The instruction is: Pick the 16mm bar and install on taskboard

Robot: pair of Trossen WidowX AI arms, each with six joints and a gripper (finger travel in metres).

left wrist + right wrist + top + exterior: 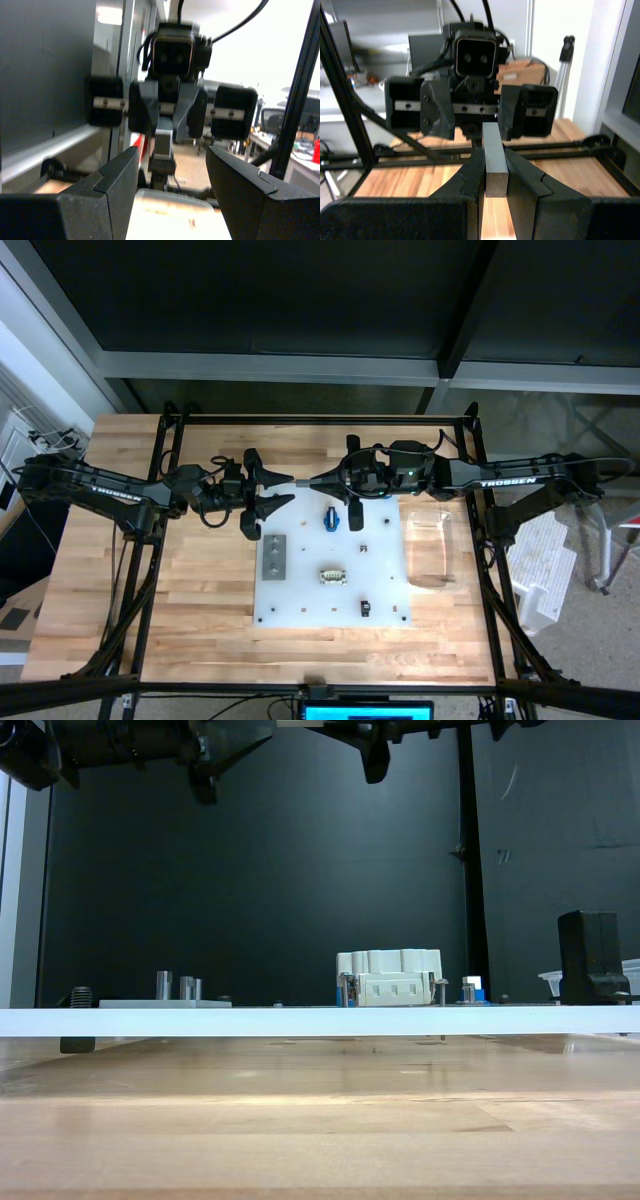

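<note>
- Nearest, the taskboard (300, 590) lies on the counter (200, 620), no bar seated yet.
- The right pincer (318, 483), above the board's far edge, is clenched on the 16mm bar (298, 483), held level.
- The left pincer (285, 487) faces it, released; installing remains.

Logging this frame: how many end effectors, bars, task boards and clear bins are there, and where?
End effectors: 2 – left end effector open, raised by the task board's far left corner; right end effector facing it, shut on the 16mm bar.
Bars: 1 – 16mm bar held level, clear of the board.
Task boards: 1.
Clear bin: 1, right of the board.
Total: 5.
</note>
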